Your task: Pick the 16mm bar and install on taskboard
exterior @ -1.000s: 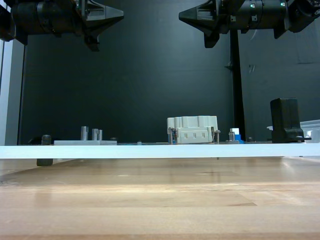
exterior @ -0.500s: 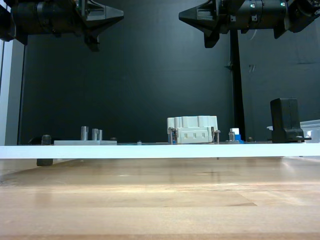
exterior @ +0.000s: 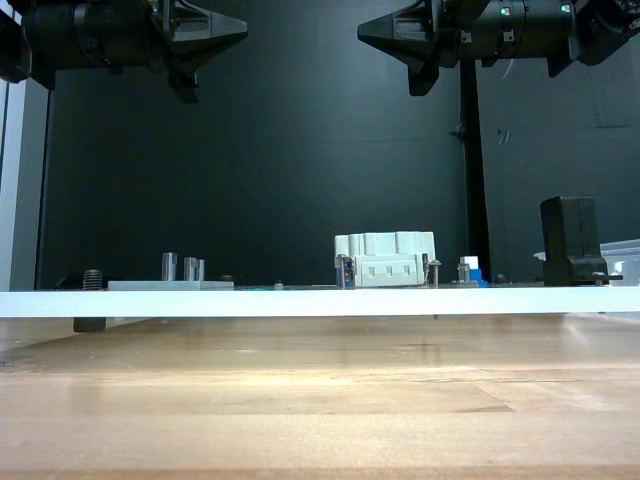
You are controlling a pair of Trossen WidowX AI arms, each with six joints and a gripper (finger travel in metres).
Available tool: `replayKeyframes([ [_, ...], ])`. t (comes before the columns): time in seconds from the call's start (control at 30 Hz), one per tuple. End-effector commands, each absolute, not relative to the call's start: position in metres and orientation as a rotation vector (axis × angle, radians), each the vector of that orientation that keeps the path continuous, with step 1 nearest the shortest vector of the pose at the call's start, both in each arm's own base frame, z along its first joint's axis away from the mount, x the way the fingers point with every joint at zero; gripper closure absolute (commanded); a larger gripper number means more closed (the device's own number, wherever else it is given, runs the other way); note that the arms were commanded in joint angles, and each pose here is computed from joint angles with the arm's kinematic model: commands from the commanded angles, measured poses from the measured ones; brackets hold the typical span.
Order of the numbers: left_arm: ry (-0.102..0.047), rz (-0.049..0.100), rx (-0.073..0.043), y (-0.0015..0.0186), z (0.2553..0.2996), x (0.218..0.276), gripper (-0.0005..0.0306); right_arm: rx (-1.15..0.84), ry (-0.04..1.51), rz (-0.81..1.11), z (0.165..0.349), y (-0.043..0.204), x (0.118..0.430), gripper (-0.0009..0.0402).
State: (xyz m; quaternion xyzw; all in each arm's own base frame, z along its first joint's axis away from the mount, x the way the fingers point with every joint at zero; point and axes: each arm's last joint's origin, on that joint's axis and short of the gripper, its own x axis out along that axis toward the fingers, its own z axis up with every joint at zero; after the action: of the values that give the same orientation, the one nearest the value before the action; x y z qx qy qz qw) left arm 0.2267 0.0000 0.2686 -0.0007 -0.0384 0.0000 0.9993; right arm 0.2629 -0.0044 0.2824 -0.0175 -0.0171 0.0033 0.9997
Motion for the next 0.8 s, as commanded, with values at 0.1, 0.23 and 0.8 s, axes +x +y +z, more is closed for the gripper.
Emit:
replayKeyframes([
  [0.1,-0.076,0.0,-0.001,0.0,0.2686,0.2268,0.03,-0.035,-0.033,0.007,0.2822,-0.0043,0.263,0.0393],
  [0.23,-0.077,0.0,-0.001,0.0,0.2686,0.2268,0.03,-0.035,-0.033,0.007,0.2822,-0.0044,0.263,0.0393],
  [0.8,-0.077,0.0,-0.001,0.0,0.2686,0.2268,0.03,0.096,-0.038,0.009,0.2839,-0.0044,0.2614,0.0393],
])
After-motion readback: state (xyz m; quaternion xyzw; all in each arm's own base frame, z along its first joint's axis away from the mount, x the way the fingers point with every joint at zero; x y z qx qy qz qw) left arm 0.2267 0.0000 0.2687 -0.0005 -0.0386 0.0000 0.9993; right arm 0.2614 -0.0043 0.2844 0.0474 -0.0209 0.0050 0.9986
